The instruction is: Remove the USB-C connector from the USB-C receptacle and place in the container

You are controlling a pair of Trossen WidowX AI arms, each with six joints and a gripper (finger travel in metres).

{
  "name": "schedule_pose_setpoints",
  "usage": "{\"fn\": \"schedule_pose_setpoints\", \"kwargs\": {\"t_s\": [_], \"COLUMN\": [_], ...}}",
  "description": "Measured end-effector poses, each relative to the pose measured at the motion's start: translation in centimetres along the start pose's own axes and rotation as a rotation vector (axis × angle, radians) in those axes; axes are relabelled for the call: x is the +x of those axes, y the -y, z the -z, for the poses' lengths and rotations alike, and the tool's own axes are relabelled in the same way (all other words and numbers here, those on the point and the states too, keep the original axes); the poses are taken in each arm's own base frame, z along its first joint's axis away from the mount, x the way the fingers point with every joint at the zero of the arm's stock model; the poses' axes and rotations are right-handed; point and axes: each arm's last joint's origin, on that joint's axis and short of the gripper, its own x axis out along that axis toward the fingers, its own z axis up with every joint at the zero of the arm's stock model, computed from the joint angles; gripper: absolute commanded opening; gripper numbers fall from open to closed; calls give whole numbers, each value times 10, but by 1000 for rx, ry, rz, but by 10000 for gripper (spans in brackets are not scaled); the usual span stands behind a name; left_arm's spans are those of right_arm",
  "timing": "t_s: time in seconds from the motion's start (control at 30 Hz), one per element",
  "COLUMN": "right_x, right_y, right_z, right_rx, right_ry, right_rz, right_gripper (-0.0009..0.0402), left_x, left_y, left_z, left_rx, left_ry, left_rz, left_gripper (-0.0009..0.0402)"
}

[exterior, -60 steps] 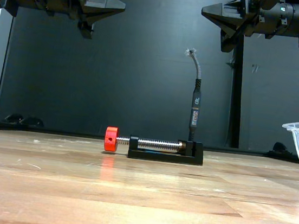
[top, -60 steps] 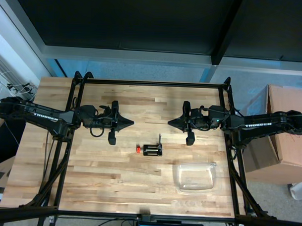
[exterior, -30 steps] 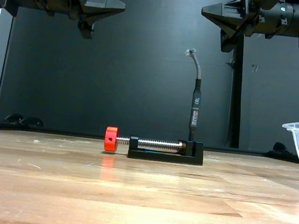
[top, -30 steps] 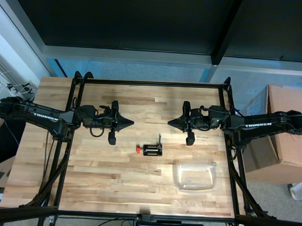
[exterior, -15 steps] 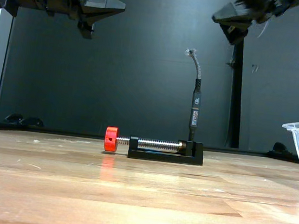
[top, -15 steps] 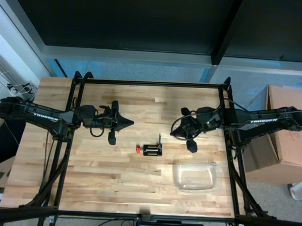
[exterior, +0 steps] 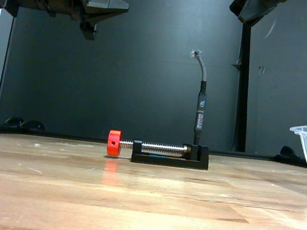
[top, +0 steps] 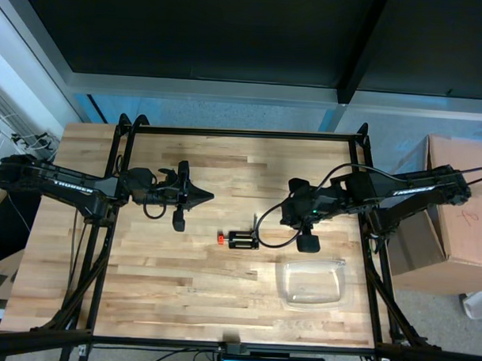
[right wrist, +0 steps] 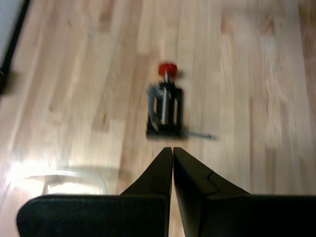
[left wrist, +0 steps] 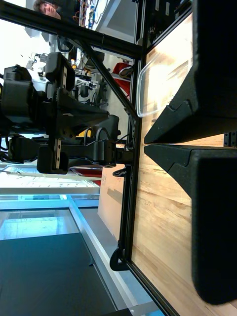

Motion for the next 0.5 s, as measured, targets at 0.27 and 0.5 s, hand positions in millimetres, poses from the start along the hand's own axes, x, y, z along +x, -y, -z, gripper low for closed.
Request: {"fn": "schedule_pose_setpoints", "kwargs": {"t_s": [0.27,0.5], "right_x": [3,12], "right_y": [-2,-3], "right_z": [-18,-20], "right_rx": [-6,1], "right_ry": [-78,-107], "right_rz": [4,10], "right_gripper": [93,171], "left_x": [0,0], "left_y": [0,0], "left_z": [0,0], "left_rx": [0,0], "left_ry": [0,0], "left_rz": [0,0], "left_gripper": [0,0]}}
